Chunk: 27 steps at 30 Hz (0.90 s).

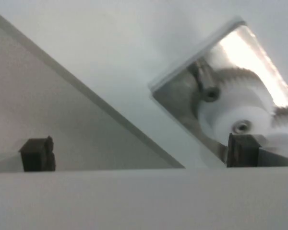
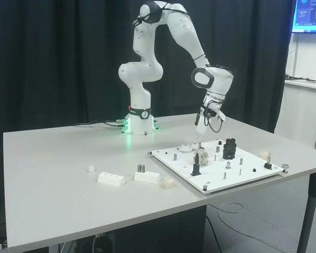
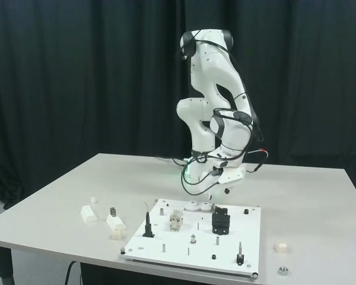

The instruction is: Pick small gear.

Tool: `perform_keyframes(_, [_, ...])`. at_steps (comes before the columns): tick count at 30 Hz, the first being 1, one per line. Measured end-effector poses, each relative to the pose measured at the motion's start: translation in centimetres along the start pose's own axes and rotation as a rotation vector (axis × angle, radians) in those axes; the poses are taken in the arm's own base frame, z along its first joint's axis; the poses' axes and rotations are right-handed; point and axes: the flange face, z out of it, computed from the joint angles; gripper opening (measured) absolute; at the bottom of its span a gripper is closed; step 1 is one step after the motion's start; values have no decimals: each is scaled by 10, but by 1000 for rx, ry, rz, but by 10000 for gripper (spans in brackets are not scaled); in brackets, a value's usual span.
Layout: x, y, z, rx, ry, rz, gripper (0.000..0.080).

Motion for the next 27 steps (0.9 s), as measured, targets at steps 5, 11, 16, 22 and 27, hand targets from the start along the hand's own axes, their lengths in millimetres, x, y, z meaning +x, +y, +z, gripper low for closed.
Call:
perform_keyframes(5, [3, 7, -14, -6, 20, 14, 800])
perform_keyframes(11, [6, 14, -24, -8, 43, 25, 800])
perform_keyframes(16, [8, 18, -26, -13, 52, 25, 800])
perform_keyframes(22, [11, 22, -26, -13, 66, 25, 800])
perform_keyframes(27, [14, 26, -25, 3, 82, 38, 800])
